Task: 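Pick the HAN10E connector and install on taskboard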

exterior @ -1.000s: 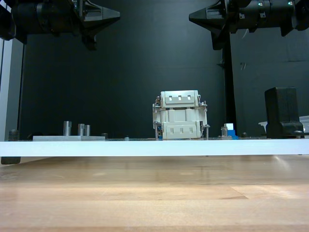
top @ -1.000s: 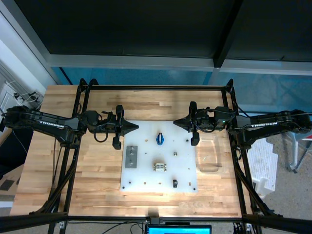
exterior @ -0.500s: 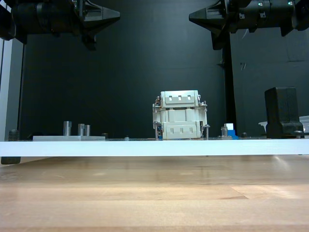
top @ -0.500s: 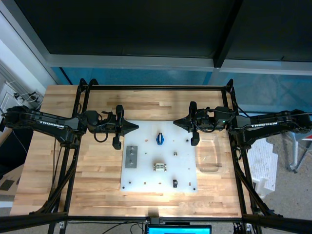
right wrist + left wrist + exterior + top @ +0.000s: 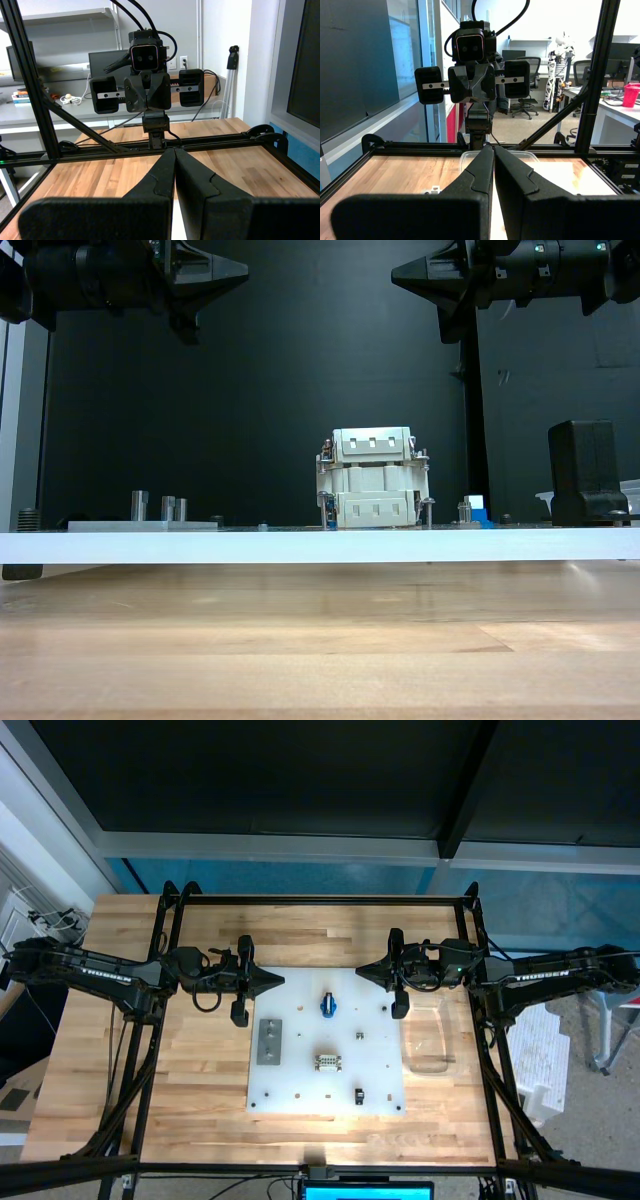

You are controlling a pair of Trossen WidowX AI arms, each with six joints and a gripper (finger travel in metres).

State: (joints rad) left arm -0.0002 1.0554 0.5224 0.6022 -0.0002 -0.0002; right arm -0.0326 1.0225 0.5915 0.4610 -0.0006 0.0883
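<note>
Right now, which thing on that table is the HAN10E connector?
Find the white taskboard; the left hand and right hand hang shut above its far edge. Near its middle sits the HAN10E connector: beige with silvery ends, smaller than the grey block.

The taskboard (image 5: pixel 295 1075) lies on the table (image 5: pixel 150 1070). On it the HAN10E connector (image 5: pixel 327 1063) sits near the middle, with the grey block (image 5: pixel 270 1041) to its left and the blue part (image 5: pixel 328 1005) behind. A tray (image 5: pixel 428 1040) lies just right of the board. The left tool (image 5: pixel 280 980) hangs over the board's far-left corner, the right tool (image 5: pixel 362 971) over its far edge.

Wrist cameras seemingly face each other; high, low share taskboard (image 5: pixel 300 1060)
</note>
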